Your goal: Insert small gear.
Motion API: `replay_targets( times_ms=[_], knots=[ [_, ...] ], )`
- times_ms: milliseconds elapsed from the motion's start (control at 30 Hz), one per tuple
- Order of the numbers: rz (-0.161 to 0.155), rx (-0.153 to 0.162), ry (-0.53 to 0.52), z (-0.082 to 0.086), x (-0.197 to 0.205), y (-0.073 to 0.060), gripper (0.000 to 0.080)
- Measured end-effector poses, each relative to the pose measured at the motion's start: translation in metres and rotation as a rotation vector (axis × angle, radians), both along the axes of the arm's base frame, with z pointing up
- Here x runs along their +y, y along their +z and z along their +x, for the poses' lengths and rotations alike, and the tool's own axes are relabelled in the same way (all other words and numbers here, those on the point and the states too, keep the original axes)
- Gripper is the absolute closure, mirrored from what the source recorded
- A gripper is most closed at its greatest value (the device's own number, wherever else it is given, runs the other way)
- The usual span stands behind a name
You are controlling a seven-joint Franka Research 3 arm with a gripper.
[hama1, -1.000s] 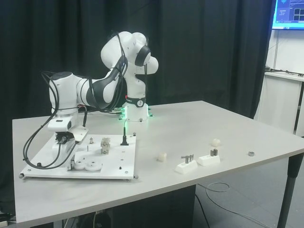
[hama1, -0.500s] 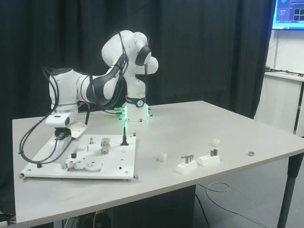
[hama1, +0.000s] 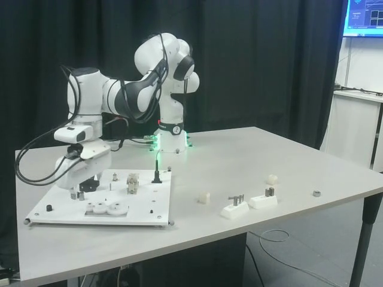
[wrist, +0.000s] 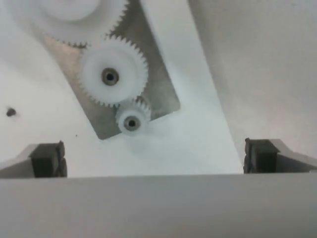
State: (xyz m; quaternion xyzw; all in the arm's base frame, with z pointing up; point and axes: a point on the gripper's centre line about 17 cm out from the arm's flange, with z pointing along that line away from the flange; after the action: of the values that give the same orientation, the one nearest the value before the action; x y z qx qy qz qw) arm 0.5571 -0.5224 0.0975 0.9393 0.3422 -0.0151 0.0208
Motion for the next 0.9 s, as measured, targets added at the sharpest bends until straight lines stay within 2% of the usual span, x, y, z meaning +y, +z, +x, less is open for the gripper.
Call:
replay_targets(
  times_ms=[167, 367, 600, 900],
  knots=[
    [-0.014, -0.012, -0.076, 0.002, -0.004, 0.002, 0.0003],
    [-0.047, -0.03, -0.091, 0.006, -0.014, -0.001, 0.0003],
    [-0.072, -0.041, -0.104, 0.01, -0.023, -0.011, 0.0003],
    [-0.08, -0.05, -0.112, 0.015, -0.028, -0.026, 0.0003]
  ],
)
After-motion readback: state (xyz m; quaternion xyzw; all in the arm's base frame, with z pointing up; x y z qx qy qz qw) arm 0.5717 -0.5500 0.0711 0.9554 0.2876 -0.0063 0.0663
